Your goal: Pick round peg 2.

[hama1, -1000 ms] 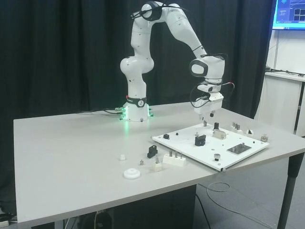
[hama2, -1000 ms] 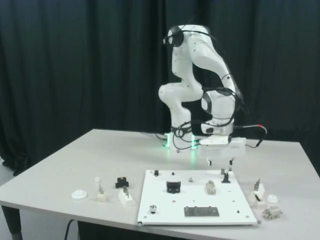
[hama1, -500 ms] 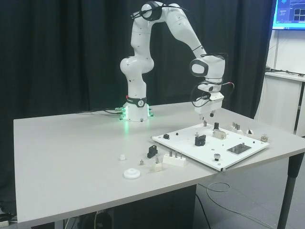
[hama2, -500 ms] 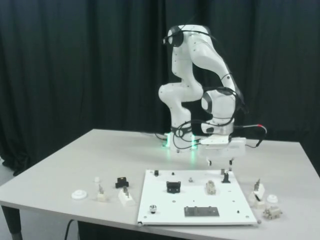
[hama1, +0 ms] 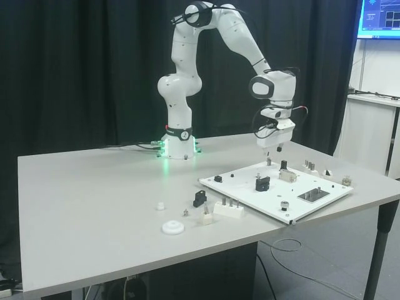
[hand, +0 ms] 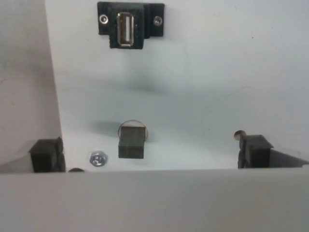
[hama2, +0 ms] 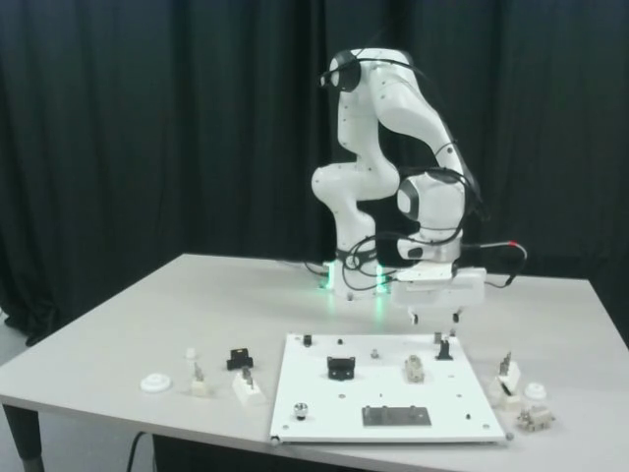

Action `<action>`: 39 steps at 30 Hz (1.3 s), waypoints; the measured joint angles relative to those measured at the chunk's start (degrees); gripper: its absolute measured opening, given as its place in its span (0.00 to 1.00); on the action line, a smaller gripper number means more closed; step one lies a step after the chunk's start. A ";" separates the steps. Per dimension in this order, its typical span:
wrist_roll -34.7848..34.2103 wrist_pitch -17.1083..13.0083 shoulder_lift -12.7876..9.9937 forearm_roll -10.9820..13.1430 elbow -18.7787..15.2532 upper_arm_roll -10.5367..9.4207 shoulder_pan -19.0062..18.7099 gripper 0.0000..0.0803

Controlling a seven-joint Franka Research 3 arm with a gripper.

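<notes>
The gripper [hama1: 273, 149] has been raised slightly over the last second, away from the board [hama1: 325, 199]. Its fingers [hand: 47, 155] are spread wide and nothing is held, so the pick is judged not made. The peg [hand: 132, 140] stands upright on the board, below and between the fingers, untouched.

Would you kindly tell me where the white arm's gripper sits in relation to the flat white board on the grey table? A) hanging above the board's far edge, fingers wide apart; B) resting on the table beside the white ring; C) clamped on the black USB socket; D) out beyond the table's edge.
A: the gripper hangs above the far edge of the flat white board, fingers apart over a small peg.
</notes>
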State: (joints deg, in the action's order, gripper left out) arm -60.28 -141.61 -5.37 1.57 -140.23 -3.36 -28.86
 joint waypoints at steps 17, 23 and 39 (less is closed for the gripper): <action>-4.35 0.00 0.37 0.42 1.19 -1.94 -0.13 1.00; -7.82 0.00 0.37 0.45 1.93 -3.52 -0.15 1.00; -16.85 -0.37 -0.04 0.50 3.82 -7.57 -0.15 1.00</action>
State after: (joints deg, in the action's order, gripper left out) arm -77.13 -141.98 -5.41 2.08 -136.41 -10.93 -29.02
